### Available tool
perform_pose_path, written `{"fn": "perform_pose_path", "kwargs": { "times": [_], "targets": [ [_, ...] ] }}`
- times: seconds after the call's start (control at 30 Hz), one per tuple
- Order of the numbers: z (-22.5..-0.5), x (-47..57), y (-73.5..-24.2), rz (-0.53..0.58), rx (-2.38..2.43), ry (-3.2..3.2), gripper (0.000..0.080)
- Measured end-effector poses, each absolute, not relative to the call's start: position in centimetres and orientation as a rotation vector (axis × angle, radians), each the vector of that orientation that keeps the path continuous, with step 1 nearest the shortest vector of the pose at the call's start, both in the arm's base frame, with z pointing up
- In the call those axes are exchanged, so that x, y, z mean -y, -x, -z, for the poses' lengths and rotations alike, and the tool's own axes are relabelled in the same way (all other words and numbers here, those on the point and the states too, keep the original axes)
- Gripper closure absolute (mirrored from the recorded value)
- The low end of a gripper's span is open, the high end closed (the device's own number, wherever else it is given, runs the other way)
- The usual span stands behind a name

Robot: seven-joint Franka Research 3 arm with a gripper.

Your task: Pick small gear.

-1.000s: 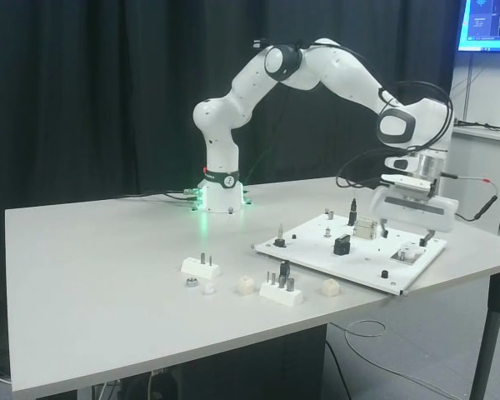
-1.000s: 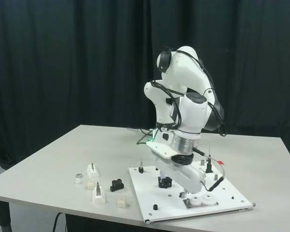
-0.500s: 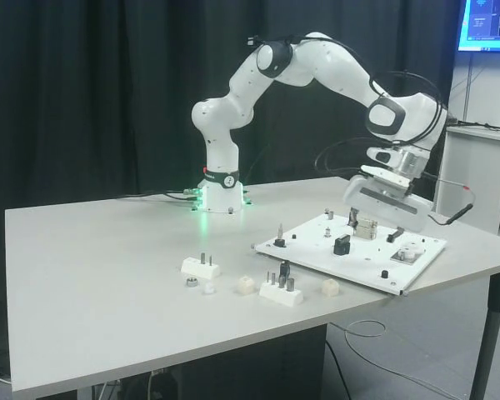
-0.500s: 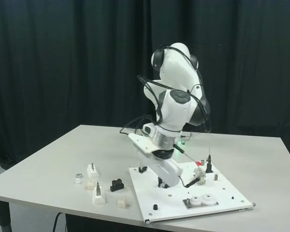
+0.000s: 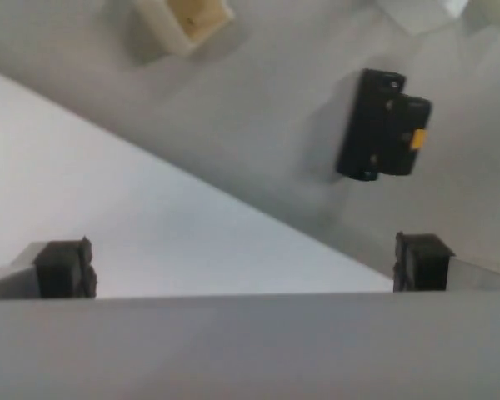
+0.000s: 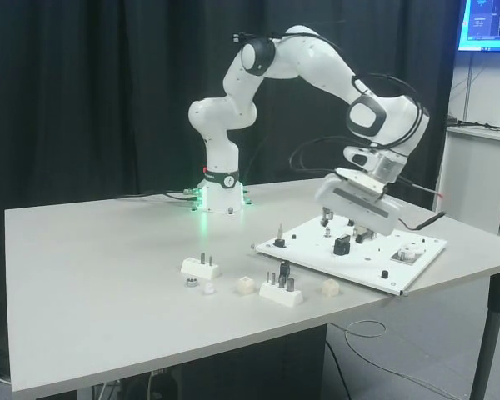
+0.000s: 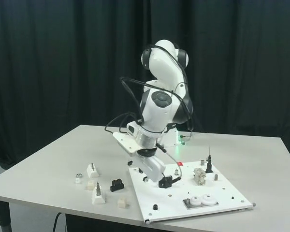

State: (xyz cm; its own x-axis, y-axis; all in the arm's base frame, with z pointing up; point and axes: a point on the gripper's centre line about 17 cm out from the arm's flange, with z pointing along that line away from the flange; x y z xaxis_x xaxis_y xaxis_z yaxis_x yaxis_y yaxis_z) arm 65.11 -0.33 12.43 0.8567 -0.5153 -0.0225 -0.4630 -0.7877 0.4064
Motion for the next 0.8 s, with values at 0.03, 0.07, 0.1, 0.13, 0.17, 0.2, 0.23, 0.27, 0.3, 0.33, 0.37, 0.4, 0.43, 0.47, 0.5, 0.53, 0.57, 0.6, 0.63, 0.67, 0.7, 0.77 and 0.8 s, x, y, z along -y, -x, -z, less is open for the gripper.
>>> {"fn": "perform_pose_path", "kwargs": {
  "times": [0.03,0.07,0.1,0.13,0.17,0.2,0.23,0.27,0.3,0.33,0.37,0.4,0.43,0.47,0.5,0.53,0.57,0.6,0.63,0.67,0.7,0.77,0.8],
  "targets": [
    [-12.4,0.6,-64.8,0.193,0.722,-2.640,0.0003],
    [-12.3,0.9,-64.6,0.198,0.721,-2.641,0.0003],
    [-12.3,1.2,-64.4,0.205,0.717,-2.642,0.0003],
    [-12.3,1.4,-64.2,0.211,0.715,-2.642,0.0003],
    [-12.2,1.7,-64.0,0.215,0.712,-2.642,0.0003],
    [-12.2,2.0,-63.7,0.220,0.709,-2.642,0.0003],
    [-12.2,2.2,-63.5,0.224,0.706,-2.640,0.0003],
    [-12.2,2.5,-63.3,0.228,0.702,-2.639,0.0003],
    [-12.2,2.8,-63.1,0.233,0.695,-2.637,0.0003],
    [-12.2,3.0,-62.9,0.239,0.686,-2.637,0.0003],
    [-12.2,3.3,-62.7,0.244,0.676,-2.636,0.0003],
    [-12.2,3.5,-62.5,0.250,0.666,-2.637,0.0003],
    [-12.2,3.8,-62.2,0.256,0.657,-2.636,0.0003],
    [-12.2,4.0,-62.1,0.260,0.647,-2.635,0.0003],
    [-12.2,4.4,-61.9,0.265,0.635,-2.635,0.0003],
    [-12.3,4.7,-61.7,0.270,0.623,-2.636,0.0003],
    [-12.2,5.0,-61.5,0.275,0.614,-2.636,0.0003],
    [-12.3,5.3,-61.3,0.280,0.605,-2.636,0.0003],
    [-12.3,5.6,-61.2,0.286,0.596,-2.638,0.0003],
    [-12.3,5.9,-61.0,0.292,0.585,-2.640,0.0003],
    [-12.3,6.3,-60.8,0.298,0.572,-2.642,0.0003],
    [-12.3,7.1,-60.6,0.306,0.542,-2.648,0.0003],
    [-12.3,7.5,-60.5,0.309,0.530,-2.652,0.0003]
  ]
}}
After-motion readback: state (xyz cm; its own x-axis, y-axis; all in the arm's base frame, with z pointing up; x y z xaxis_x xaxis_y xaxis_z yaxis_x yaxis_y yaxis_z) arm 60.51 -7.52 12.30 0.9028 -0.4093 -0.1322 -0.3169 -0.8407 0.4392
